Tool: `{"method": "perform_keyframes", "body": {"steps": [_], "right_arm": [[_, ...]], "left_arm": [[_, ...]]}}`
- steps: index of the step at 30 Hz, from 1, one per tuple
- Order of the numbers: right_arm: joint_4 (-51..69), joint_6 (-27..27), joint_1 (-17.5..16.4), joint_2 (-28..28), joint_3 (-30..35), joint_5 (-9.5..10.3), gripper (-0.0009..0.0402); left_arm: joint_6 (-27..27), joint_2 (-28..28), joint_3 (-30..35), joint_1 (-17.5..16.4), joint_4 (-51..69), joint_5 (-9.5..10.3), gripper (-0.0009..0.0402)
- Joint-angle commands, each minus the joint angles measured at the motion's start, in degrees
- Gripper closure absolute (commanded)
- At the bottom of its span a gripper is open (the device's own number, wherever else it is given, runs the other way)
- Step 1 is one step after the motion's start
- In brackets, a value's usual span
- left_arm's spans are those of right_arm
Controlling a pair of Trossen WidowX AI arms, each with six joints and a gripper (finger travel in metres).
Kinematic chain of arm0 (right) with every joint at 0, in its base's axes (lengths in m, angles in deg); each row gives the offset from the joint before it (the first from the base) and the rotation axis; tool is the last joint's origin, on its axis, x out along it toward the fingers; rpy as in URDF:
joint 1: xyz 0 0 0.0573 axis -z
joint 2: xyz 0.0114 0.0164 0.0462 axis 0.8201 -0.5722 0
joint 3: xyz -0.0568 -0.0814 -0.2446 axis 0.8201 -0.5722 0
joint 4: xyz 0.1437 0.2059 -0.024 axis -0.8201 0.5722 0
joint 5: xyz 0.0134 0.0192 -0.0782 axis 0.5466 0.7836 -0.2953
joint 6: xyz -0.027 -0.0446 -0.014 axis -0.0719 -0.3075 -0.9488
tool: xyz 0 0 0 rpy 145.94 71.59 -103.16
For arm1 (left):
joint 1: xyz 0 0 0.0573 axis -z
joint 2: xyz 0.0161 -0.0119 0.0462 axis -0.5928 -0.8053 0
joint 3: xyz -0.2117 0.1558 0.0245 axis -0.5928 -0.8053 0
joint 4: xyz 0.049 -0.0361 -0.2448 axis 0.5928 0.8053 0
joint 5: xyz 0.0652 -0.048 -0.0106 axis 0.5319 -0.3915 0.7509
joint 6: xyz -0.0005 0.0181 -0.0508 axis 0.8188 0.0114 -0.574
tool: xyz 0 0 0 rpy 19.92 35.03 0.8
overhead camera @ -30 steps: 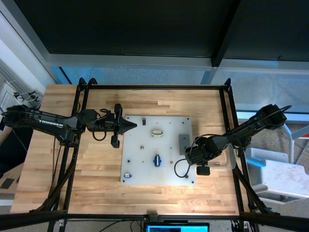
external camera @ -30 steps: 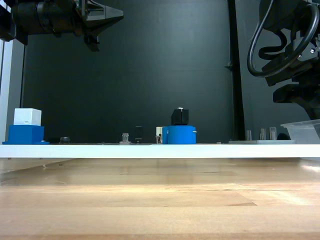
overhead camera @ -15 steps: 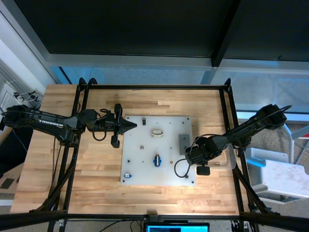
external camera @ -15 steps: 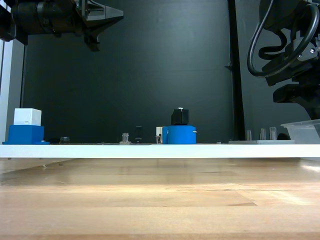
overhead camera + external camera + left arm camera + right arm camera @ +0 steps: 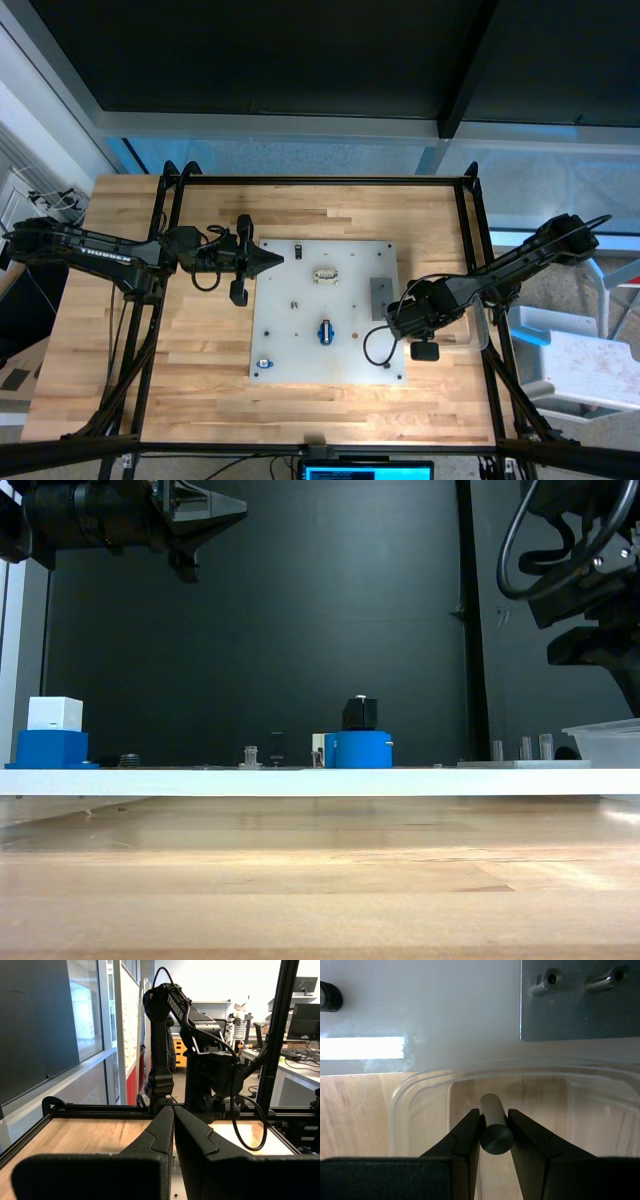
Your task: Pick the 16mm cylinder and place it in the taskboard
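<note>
right gripper clamps the 16mm cylinder beside the taskboard; it may slip into the clear tray. left gripper, clenched, at taskboard's opposite edge.

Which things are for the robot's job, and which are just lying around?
Job: dark metal cylinder, gripped by the right gripper over the clear plastic tray; white square taskboard.
Lying about: grey metal block, blue part, left gripper, shut, above the board's left edge.

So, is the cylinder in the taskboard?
No: the right claw holds the cylinder over the tray; the left claw hangs shut over the left edge of the taskboard.
</note>
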Motion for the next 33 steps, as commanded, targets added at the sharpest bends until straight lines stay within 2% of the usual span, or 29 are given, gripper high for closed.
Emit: {"method": "perform_keyframes", "body": {"steps": [1, 19, 33], "right_arm": [[0.98, 0.0, 0.0, 0.57, 0.92, -0.02, 0.0364], [11.26, -0.11, 0.04, 3.63, 9.01, -0.2, 0.0364], [12.35, -0.11, 0.09, 4.15, 10.27, -1.16, 0.0364]], "left_arm": [[0.02, -0.02, 0.02, 0.0, 0.0, 0.0, 0.0393], [0.02, -0.02, 0.02, 0.0, 0.0, 0.0, 0.0393], [0.02, -0.02, 0.02, 0.0, 0.0, 0.0, 0.0393]]}}
